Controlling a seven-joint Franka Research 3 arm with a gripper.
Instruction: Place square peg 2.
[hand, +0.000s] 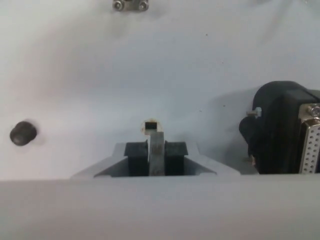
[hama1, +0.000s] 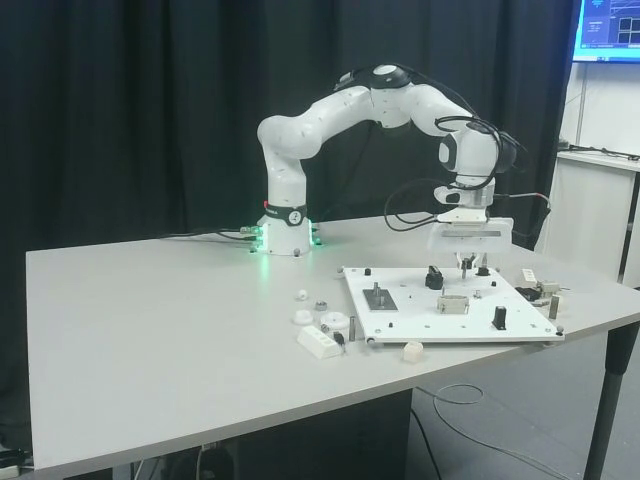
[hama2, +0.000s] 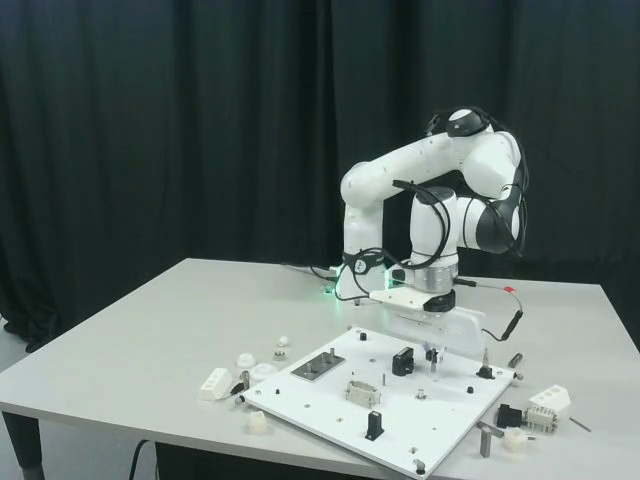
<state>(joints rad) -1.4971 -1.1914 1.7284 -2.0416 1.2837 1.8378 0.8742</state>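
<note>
Square peg 2 sits clamped upright in the jaws, its tip hovering just above one small square hole in the white board. Insertion is in hand, I'd say; next comes fine alignment, then a straight descent. One peg, one hole, one black connector alongside.

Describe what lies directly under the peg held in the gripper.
The gripper holds the grey peg above the white board. Just past the peg's tip a small square hole shows in the board. The hole's depth, and anything beneath the fingers, is hidden.
</note>
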